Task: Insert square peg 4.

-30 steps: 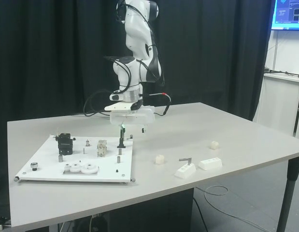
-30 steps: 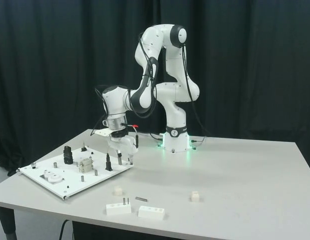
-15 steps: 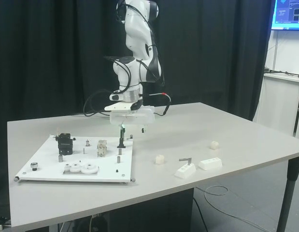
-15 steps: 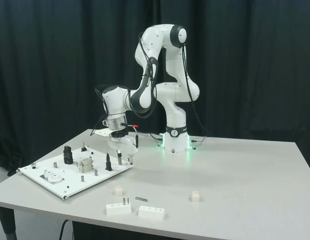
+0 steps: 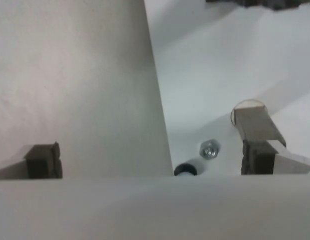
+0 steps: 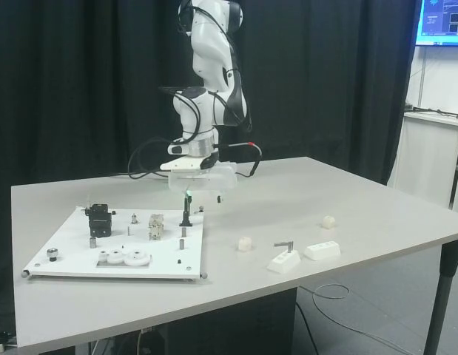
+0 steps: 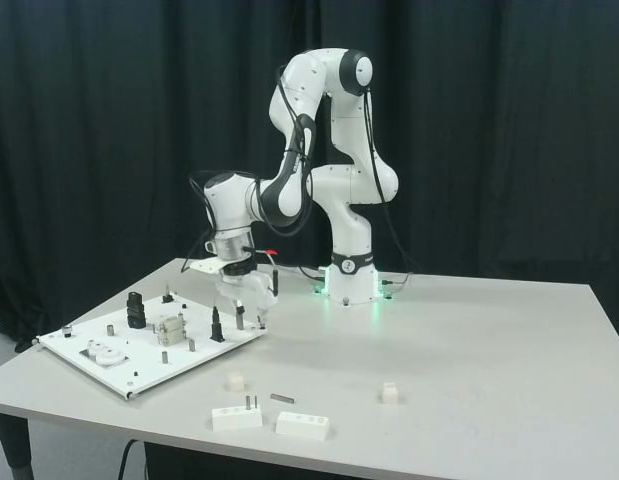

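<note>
Black curtains back a grey worktop (image 6: 347, 200) that carries a flat white assembly board (image 6: 81, 251) at lower left of the first room view and two small white peg blocks (image 7: 271, 420) near the front edge. The white arm's end effector (image 6: 201, 197) hangs over the board's far corner, fingers spread wide with nothing between them. One finger (image 5: 257, 155) stands just beside a short grey square peg (image 5: 255, 125) upright in the board.

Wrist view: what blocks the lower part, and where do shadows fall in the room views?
Wrist view: a pale out-of-focus band crosses the bottom, hiding the fingers' bases. First room view: soft shadow lies under the gripper on the board. Second room view: green glow at the arm's base.
</note>
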